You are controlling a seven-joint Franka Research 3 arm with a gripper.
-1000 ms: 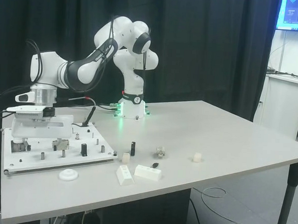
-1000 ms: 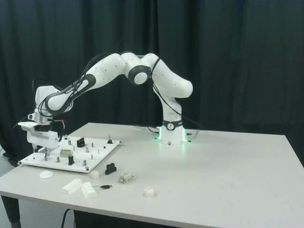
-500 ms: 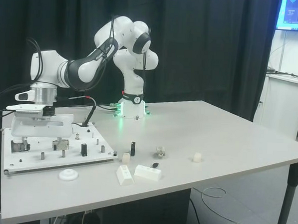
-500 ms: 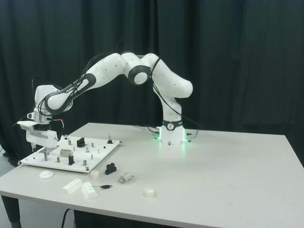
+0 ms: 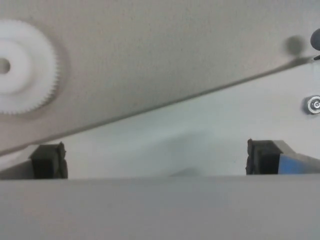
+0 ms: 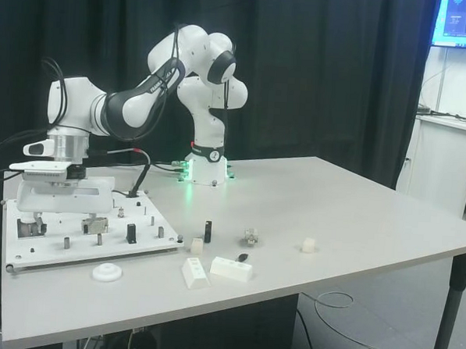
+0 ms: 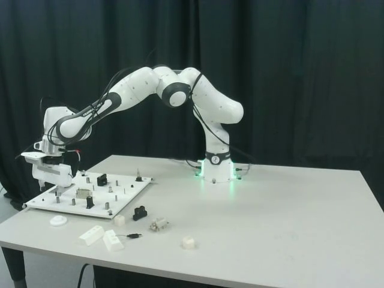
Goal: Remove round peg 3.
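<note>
white board, open gripper above it

white board is lying at one end of the grey table, and small round pegs are standing up on it. round peg 3 is somewhere among them, but i cannot tell which one it is.

the gripper is hanging over the board's corner that is farthest from the robot's base. in the wrist view the gripper is showing its two black fingertips spread wide apart, with only bare white board lying between them. it is holding nothing. a tiny shiny screw is sitting in the board near one fingertip.

a white gear is lying on the table just beside the board's edge, and the wrist view is showing the gear too. two white blocks are lying close together near the table's front edge. a small white cube is sitting well apart from them. the white arm is reaching from its base over to the board, and a green light is glowing at the base. a black curtain is hanging behind it all.
</note>
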